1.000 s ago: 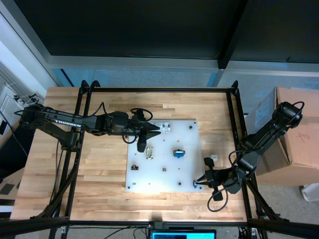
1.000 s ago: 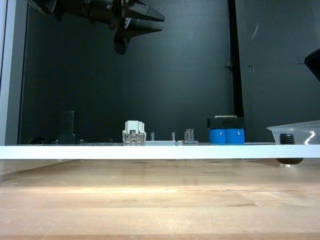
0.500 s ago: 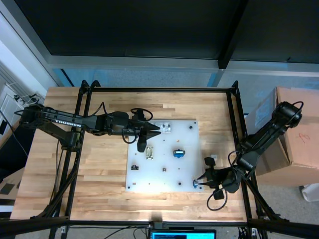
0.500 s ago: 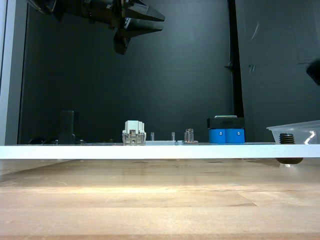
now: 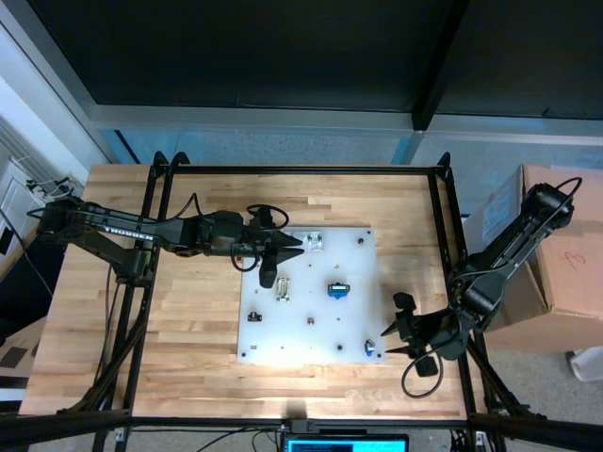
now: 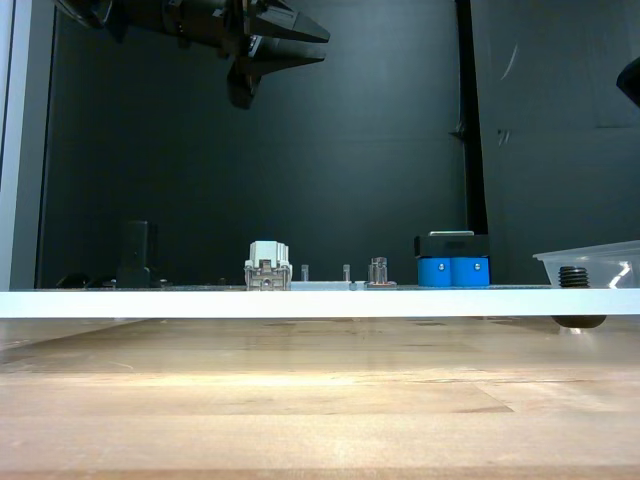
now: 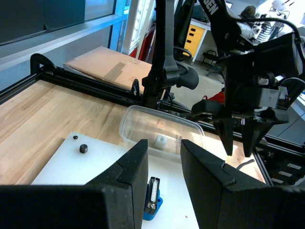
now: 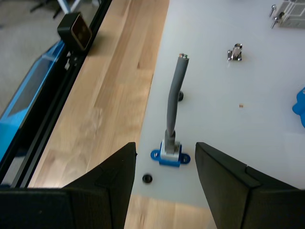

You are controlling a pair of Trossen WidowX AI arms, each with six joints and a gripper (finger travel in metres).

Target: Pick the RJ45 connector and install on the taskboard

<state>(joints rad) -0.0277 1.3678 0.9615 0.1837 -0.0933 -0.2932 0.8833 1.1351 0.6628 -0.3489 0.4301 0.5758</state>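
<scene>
RJ45 connector seated; tub holds white piece — open jaws: left gripper over board, right gripper near connector.

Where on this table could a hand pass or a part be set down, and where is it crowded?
Free: bare wood between the taskboard's left edge and the frame; the board's near-left corner. Crowded: the near-right corner, where the RJ45 connector stands in its blue seat by the open right gripper; the far-left, under the open left gripper.
</scene>
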